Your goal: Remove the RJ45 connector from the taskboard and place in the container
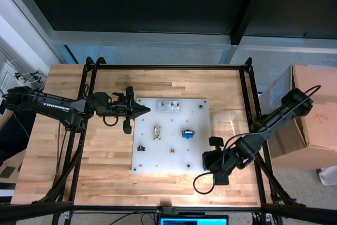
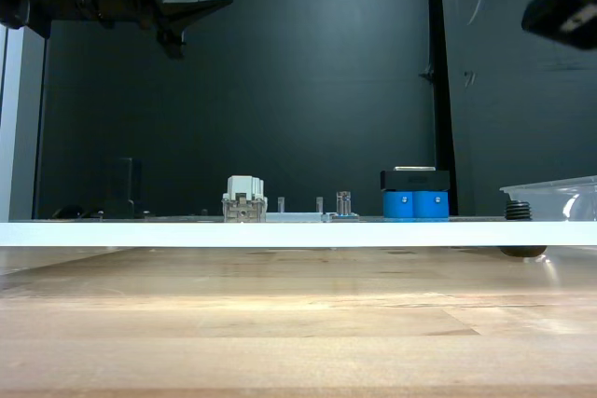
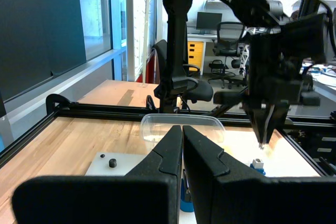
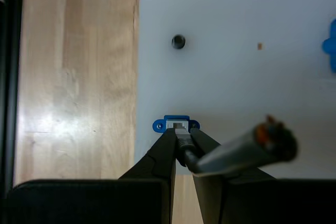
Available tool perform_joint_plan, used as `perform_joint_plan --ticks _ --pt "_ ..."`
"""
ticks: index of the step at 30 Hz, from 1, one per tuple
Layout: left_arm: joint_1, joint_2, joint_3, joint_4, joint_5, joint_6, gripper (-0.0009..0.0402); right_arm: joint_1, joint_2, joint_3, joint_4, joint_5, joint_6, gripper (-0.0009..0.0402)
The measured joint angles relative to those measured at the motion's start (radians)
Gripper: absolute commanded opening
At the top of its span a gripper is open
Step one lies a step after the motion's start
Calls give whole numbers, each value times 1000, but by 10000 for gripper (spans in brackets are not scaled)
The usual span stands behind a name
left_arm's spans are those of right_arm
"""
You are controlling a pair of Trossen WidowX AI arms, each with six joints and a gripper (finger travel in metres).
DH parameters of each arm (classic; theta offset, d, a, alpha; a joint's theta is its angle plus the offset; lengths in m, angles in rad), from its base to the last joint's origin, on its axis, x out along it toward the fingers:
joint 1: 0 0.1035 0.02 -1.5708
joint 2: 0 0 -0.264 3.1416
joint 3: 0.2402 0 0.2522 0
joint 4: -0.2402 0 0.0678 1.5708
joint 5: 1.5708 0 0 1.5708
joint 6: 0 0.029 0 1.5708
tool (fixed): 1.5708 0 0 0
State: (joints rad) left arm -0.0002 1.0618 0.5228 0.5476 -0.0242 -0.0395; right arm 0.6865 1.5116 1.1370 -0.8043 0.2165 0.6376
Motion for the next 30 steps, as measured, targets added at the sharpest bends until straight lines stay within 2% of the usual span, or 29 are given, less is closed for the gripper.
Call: perform_joint_plan --ticks 11,30 --pt "0 0 0 0 0 0 0 -40 -49 82 -47 0 -34 0" --pt "0 0 0 0 0 0 0 -64 -54 83 -54 0 -42 0"
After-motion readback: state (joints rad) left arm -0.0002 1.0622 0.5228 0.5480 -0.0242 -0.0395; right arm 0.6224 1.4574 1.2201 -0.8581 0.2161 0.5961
